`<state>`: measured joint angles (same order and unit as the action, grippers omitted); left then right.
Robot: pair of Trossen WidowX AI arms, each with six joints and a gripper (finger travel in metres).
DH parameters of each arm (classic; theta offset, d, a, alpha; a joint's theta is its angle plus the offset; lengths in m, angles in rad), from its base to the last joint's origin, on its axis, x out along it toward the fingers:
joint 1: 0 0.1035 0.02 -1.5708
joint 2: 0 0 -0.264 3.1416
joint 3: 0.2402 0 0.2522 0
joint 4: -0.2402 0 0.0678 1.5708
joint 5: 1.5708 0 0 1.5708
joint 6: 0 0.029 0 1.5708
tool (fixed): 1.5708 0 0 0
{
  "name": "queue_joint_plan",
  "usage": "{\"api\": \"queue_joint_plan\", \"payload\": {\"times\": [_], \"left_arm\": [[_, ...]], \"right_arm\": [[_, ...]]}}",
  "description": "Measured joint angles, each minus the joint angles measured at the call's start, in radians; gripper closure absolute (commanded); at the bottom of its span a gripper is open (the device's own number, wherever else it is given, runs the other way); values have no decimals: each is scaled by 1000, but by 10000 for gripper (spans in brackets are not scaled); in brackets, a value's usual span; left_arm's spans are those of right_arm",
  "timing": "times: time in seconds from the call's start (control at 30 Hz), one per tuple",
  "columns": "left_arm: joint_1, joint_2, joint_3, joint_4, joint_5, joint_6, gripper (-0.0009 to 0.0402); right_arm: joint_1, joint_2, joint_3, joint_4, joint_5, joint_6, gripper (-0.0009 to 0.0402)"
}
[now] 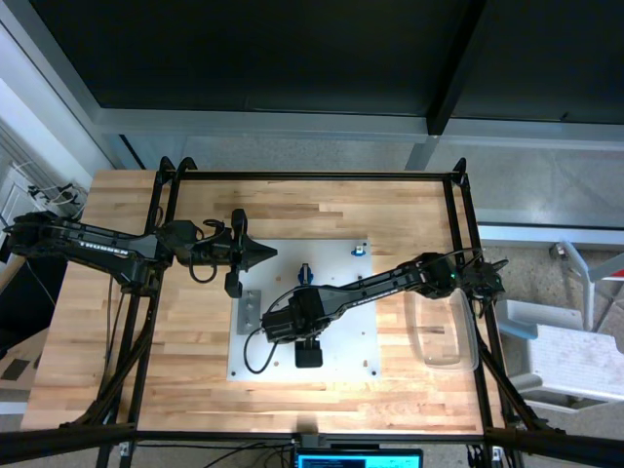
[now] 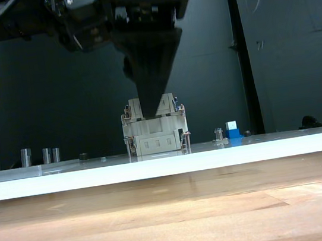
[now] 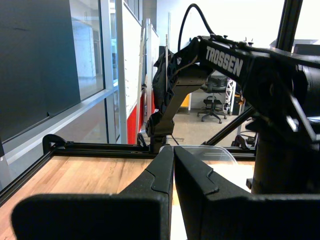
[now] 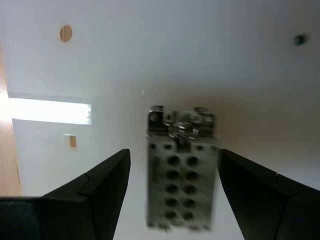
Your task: Remove the HAN10-E connector and place it in the container
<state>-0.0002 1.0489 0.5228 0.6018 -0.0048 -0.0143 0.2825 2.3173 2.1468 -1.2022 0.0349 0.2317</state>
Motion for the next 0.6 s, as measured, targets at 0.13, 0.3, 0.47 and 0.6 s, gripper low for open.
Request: {"api": "queue_joint_plan", "payload": {"times": [0.13,0.3,0.47,0.6], "left_arm": [[0,0,0,0,0,0,393],[0,0,0,1,0,0,393],[0,0,0,0,0,0,393],[0,0,0,0,0,0,393]], "right_arm": [[2,0,-2,12,-4,3,155],[5,-3,-2,10,-2,6,181],[5,-5,-2,7,0,6,217],[5,-8,-2,6,3,5,246]]}}
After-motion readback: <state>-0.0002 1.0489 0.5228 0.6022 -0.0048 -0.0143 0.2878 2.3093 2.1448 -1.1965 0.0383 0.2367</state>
